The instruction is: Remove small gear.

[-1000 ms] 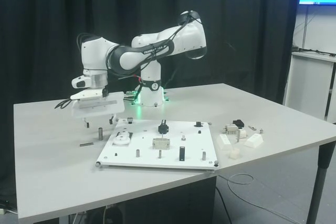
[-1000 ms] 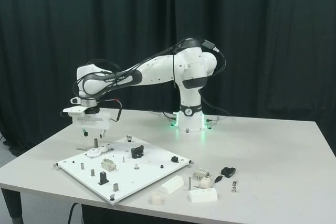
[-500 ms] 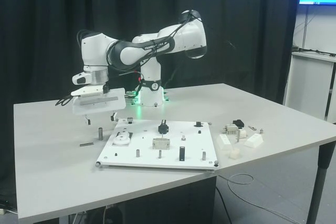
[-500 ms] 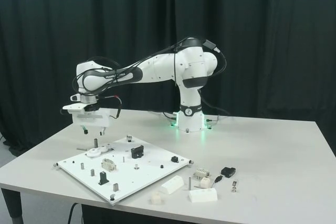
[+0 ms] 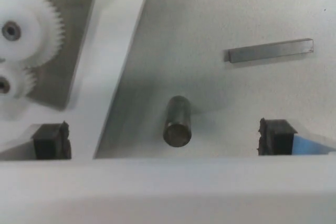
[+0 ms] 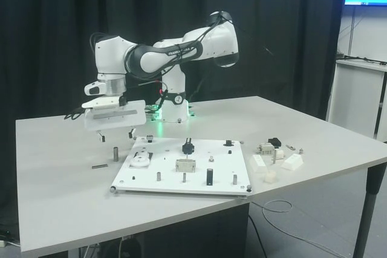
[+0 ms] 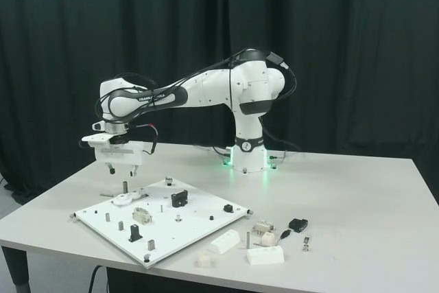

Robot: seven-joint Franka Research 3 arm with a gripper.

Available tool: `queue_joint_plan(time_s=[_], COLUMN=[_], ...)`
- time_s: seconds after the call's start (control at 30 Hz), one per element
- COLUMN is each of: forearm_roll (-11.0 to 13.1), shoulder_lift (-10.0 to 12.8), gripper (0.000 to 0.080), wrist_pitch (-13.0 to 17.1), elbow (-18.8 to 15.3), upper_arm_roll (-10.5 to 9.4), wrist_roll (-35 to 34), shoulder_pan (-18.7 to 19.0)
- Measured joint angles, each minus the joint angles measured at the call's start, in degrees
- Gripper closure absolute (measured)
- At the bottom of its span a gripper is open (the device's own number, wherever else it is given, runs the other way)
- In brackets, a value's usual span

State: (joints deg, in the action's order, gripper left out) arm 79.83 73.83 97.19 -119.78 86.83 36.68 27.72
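The small white gear (image 5: pixel 6 84) sits on the white board (image 5: pixel 118 51), meshed with a larger white gear (image 5: pixel 26 27). In the room views the gears (image 6: pixel 140 161) (image 7: pixel 124 199) lie at the board's corner nearest my gripper. My gripper (image 5: pixel 163 139) (image 6: pixel 115 136) (image 7: pixel 123 168) hangs open above the table, just off that corner, holding nothing. Directly below it a short grey peg (image 5: pixel 177 121) (image 6: pixel 114 152) stands upright on the table. One black fingertip (image 5: pixel 51 140) is over the board's edge, the other over the table.
A flat grey bar (image 5: pixel 269 51) (image 6: pixel 100 165) lies on the table beside the peg. The board (image 6: pixel 181 167) carries several pegs and black parts (image 6: pixel 188 147). White blocks and connectors (image 6: pixel 275 155) lie on the table at the board's far side.
The gripper has risen straight up above the peg and stayed open. Gears, peg and bar have not moved.
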Motion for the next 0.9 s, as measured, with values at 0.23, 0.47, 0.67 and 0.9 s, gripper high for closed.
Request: queue_joint_plan(time_s=[0.23,0.47,0.67,0.9], forearm_roll=[0.0,0.0,0.0,0.0], shoulder_lift=[0.0,0.0,0.0,0.06], gripper=[0.0003,0.0003,0.0003,0.0003], wrist_pitch=[-0.52,-2.06,-3.56,-4.49], elbow=[0.07,0.08,0.08,0.02], upper_arm_roll=[0.4,1.2,1.91,2.32], wrist_roll=[-3.64,-11.01,-17.13,-26.12], shoulder_pan=[0.31,1.21,2.62,4.86])
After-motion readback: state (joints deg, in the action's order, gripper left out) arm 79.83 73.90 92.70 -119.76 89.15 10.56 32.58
